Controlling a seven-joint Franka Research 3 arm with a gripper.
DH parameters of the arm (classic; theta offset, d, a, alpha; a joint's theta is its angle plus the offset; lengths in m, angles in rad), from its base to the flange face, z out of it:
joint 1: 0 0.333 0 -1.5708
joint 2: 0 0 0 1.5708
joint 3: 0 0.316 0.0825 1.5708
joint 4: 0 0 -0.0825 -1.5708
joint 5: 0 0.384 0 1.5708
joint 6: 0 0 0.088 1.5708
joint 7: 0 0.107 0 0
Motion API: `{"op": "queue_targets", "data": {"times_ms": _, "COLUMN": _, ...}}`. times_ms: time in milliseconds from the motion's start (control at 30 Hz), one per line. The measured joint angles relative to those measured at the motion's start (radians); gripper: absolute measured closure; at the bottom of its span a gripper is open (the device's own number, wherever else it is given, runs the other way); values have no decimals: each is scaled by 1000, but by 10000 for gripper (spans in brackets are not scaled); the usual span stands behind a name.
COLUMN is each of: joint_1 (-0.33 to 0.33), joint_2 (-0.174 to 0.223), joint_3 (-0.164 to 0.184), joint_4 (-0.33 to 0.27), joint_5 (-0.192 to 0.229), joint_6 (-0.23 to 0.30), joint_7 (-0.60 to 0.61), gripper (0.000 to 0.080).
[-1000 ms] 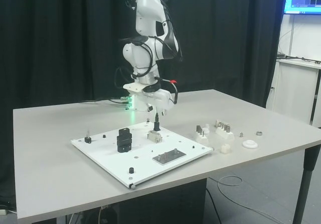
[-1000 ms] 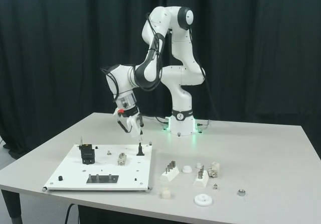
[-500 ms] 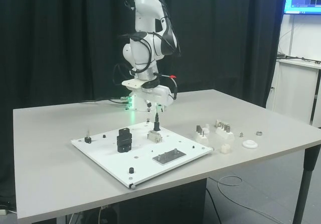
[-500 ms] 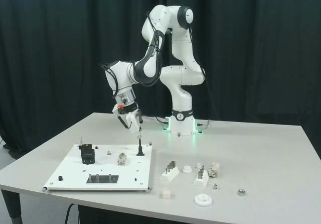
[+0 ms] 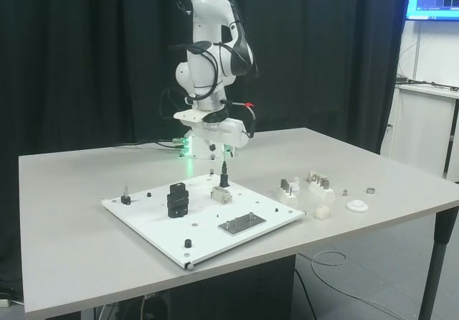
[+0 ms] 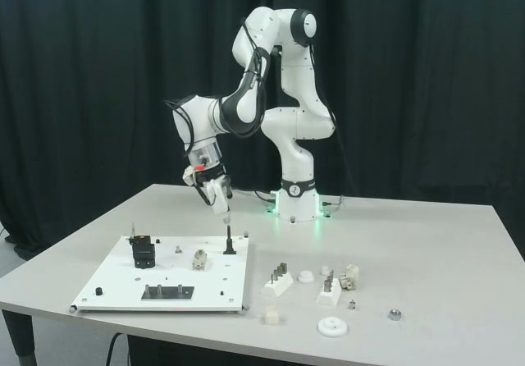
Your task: Pick square peg 3.
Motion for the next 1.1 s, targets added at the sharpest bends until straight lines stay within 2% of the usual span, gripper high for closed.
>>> {"op": "queue_targets", "data": {"times_ms": 1100, "joint_1": 2, "joint_2": -9, "joint_3": 22, "joint_4": 2, "joint_5": -53, "joint_6": 10, "joint_7": -46, "gripper": 3}}
